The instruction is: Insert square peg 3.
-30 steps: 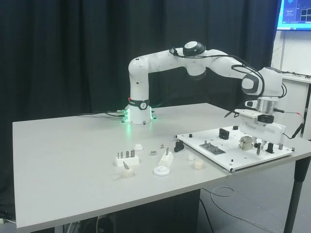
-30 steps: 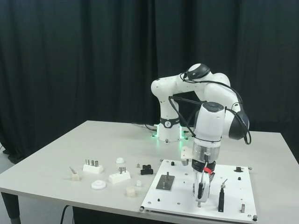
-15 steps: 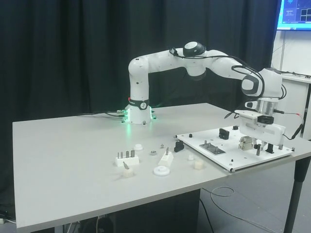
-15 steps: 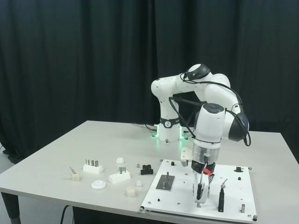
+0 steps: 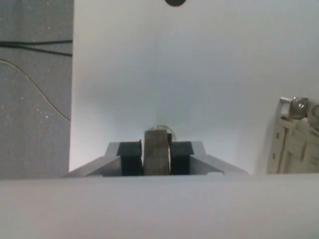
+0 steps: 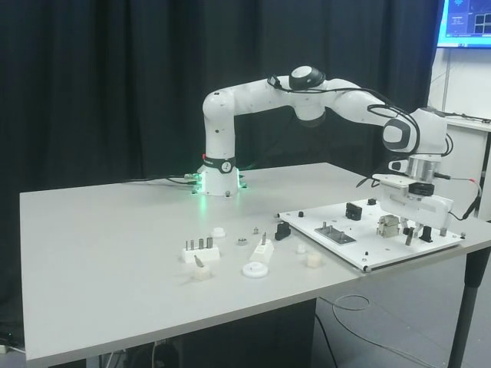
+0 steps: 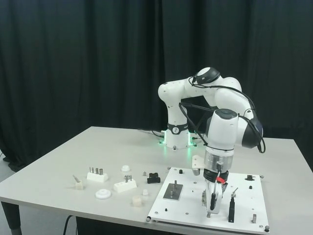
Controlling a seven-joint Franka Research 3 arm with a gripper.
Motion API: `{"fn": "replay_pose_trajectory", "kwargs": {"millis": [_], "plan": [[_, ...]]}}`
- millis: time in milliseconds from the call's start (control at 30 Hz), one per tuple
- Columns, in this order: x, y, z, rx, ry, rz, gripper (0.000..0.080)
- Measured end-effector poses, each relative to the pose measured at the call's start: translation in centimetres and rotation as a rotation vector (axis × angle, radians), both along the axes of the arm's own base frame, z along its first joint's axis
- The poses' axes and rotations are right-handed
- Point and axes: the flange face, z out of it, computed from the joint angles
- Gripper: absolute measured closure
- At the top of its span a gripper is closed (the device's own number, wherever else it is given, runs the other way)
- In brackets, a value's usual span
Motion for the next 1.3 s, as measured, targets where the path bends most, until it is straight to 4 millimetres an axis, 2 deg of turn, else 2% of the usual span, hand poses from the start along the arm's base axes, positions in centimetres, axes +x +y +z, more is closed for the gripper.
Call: {"fn": "replay_pose_trajectory", "kwargs": {"millis": [1300], "plan": [[0.19,-0.79,0.05,0.013,0.012,-0.018,0.0687]]}}
